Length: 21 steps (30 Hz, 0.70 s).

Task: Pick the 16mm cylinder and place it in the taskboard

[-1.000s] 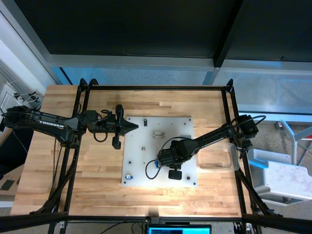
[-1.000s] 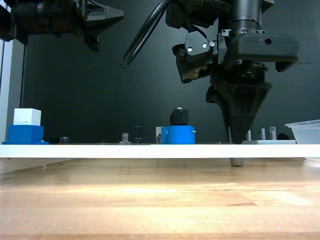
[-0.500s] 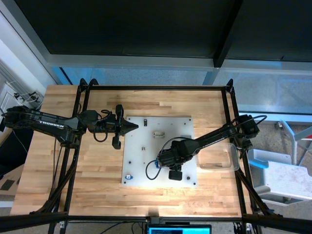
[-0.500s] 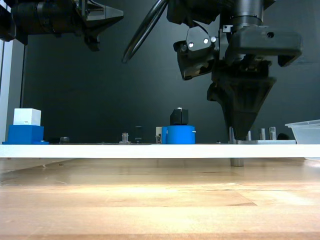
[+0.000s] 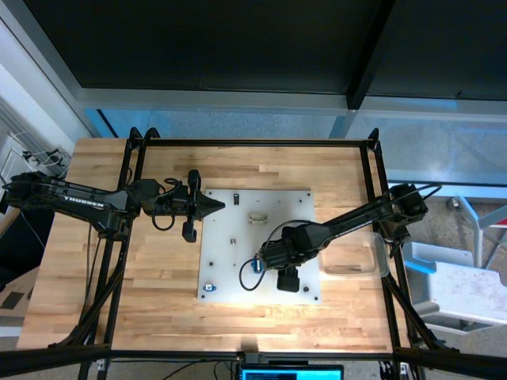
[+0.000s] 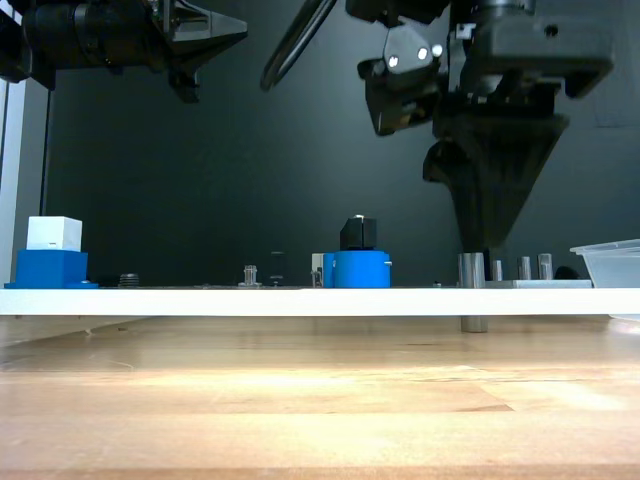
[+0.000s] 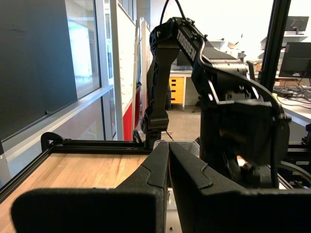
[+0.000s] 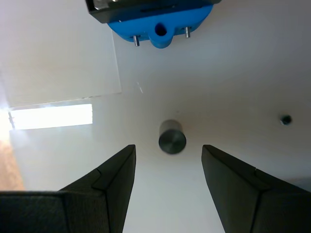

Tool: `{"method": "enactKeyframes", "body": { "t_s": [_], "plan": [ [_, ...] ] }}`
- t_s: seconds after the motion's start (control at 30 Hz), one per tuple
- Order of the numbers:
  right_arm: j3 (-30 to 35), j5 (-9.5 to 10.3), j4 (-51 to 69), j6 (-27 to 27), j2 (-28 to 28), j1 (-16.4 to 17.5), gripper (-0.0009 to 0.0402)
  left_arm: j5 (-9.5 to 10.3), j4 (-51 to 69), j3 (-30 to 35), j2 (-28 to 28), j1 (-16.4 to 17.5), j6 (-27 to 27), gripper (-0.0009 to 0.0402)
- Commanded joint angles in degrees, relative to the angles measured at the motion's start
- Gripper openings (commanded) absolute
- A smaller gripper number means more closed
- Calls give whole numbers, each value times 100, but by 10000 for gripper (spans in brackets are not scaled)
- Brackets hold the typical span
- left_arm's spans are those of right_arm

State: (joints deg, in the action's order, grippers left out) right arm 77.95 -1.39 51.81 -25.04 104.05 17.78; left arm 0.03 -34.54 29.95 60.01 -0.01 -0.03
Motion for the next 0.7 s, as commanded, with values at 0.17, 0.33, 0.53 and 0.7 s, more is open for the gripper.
{"method": "enactKeyframes", "body": {
  "t_s": [0.17,0.33,0.53,0.7],
  "plan": [
    [0,-9,181,-9,-400,7,177,-2,0,0,0,0,-2,0],
    [0,-9,177,-24,-645,4,177,-2,0,0,0,2,0,0],
    [0,-11,177,-22,-859,4,177,-2,0,0,0,0,-2,0],
    [-2,-4,177,-24,-892,4,177,-4,0,0,0,2,-2,0]
  ]
}}
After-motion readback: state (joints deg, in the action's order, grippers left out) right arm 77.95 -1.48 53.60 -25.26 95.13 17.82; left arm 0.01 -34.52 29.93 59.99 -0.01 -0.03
